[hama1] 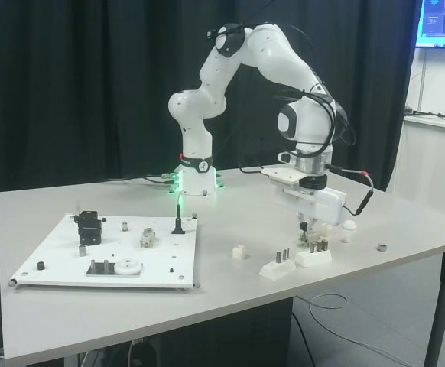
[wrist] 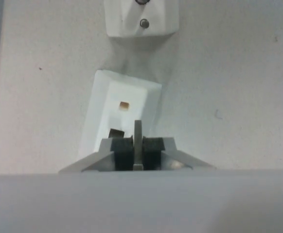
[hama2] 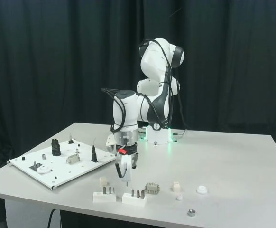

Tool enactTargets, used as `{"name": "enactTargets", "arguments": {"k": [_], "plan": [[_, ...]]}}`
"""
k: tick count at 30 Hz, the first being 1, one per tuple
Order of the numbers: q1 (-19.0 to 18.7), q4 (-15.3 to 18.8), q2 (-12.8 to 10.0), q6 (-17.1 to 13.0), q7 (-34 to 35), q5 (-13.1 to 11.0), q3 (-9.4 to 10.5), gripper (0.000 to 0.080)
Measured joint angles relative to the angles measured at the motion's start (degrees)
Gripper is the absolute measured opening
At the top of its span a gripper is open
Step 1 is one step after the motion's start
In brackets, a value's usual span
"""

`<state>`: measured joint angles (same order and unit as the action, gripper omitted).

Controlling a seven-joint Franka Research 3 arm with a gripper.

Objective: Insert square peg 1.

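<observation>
One grey table (hama1: 406, 229) carries everything I see. On it, the white Franka arm (hama1: 230, 69) reaches from its green-lit base down toward the table's front edge. A white assembly board (hama1: 62, 252) with small black and grey fixtures lies flat well apart from the arm's working end. Two white peg holders sit side by side near the front edge: one (hama2: 134, 199) directly under the wrist, the other (hama2: 104, 197) just beside it, each with short grey pegs standing upright. In the wrist view I see the gripper (wrist: 138, 154) hanging above the nearer holder (wrist: 119, 114); its jaws pinch a thin grey square peg (wrist: 138, 141), held upright between the black pads (wrist: 123, 154). The peg hangs just above the holder's top face, where I see two small square sockets, one (wrist: 124, 105) farther from the fingers and one (wrist: 115, 132) beside the peg. Whether the peg's tip touches the holder, I cannot tell.
</observation>
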<state>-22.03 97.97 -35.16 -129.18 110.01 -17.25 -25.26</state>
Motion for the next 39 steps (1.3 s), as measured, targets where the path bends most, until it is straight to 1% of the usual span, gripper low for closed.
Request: {"name": "enactTargets", "arguments": {"k": [27, 32, 39], "plan": [[-0.2, -0.7, 0.1, 0.4, 0.0, 0.5, 0.14, 0.0034], [-0.2, -0.9, 0.1, 0.4, 0.0, 1.8, 0.12, 0.0034], [0.4, -1.1, 0.2, 0.5, 0.0, 5.2, -0.02, 0.0034]]}}
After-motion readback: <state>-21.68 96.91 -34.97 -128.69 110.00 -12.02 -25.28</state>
